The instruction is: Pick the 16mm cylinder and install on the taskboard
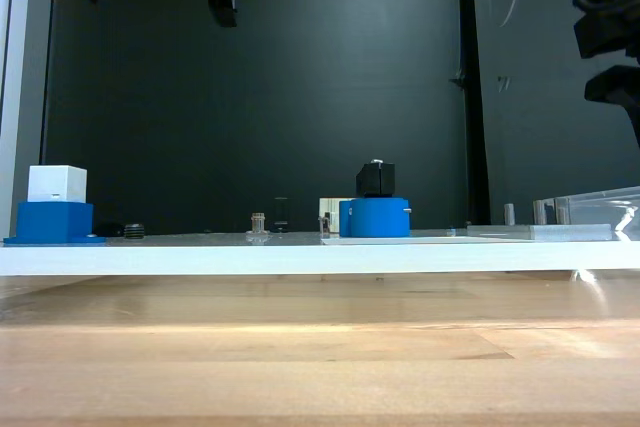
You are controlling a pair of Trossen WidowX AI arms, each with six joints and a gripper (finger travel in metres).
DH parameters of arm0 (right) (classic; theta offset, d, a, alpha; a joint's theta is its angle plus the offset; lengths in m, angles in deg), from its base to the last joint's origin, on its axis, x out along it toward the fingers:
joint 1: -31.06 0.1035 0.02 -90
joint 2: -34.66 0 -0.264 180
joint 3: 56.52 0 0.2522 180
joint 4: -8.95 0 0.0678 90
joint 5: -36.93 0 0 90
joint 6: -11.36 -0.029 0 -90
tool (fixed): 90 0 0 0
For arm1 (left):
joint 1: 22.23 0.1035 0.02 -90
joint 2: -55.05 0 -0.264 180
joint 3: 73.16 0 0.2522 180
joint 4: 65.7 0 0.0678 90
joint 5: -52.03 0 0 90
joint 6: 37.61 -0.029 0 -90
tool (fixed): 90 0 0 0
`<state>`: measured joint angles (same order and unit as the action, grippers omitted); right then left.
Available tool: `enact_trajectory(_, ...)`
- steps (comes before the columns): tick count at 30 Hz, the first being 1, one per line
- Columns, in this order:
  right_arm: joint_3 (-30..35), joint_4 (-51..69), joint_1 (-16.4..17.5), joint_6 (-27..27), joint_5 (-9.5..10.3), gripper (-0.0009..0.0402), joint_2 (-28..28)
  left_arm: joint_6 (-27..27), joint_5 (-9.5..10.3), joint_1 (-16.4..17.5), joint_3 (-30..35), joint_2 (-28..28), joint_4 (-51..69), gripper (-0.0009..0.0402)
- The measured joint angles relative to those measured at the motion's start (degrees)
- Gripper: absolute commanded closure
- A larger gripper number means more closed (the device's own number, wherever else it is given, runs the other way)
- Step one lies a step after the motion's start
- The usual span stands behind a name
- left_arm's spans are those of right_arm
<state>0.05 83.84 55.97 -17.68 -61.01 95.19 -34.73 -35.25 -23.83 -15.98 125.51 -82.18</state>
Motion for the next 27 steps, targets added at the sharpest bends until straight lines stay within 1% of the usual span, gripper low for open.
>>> enact_trajectory(19, -8.02, -7.34, 0.37, -0.79, 0.26, 0.0158, 0.00, 0.02, 0.00, 0.02, 0.02, 0.00, 0.00, 0.0392)
enact_trajectory(27, -8.55, -9.16, 0.55, -0.79, 0.46, 0.0164, 0.00, 0.00, 0.00, 0.02, 0.00, 0.00, 0.00, 0.0392)
